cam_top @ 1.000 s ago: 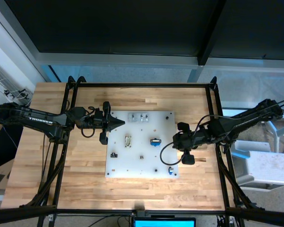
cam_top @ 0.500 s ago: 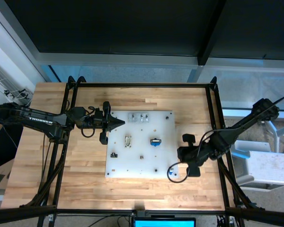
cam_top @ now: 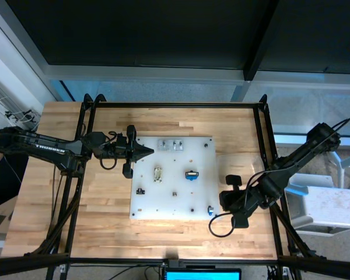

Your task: Remove the rj45 connector and place it in the container

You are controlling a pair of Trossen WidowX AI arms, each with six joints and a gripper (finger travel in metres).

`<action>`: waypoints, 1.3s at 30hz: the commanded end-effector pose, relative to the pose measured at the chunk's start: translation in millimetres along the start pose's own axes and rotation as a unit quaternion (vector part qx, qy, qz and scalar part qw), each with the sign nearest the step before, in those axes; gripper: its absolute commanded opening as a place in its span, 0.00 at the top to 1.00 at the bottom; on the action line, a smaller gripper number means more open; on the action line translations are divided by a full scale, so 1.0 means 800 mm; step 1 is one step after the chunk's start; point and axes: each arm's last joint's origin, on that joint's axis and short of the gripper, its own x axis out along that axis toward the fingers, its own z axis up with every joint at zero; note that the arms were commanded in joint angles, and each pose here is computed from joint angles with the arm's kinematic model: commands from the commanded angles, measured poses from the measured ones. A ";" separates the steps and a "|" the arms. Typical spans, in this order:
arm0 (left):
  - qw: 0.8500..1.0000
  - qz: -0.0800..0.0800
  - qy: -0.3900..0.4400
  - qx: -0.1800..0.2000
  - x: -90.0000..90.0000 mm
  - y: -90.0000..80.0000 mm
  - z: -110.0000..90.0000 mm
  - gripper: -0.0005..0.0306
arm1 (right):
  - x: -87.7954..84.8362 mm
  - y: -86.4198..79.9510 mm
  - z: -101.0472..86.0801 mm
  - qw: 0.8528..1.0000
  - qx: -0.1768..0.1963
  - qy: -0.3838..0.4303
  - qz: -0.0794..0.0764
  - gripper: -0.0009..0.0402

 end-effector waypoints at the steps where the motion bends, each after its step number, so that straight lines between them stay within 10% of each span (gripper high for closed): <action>1: 1.000 0.000 0.000 0.000 0.000 0.000 0.000 0.98 | 0.003 0.003 0.003 1.000 0.001 -0.003 -0.005 0.98; 6: 1.000 0.000 0.000 0.000 0.000 0.000 0.000 0.98 | 0.005 0.008 0.012 1.000 -0.001 -0.012 -0.017 0.94; 20: 1.000 0.000 0.000 0.000 0.000 0.000 0.000 0.98 | 0.019 0.013 0.020 1.000 0.006 -0.001 -0.018 0.45; 39: 1.000 0.000 0.000 0.000 0.000 0.000 0.000 0.98 | 0.055 0.014 0.026 0.999 0.009 0.011 -0.033 0.44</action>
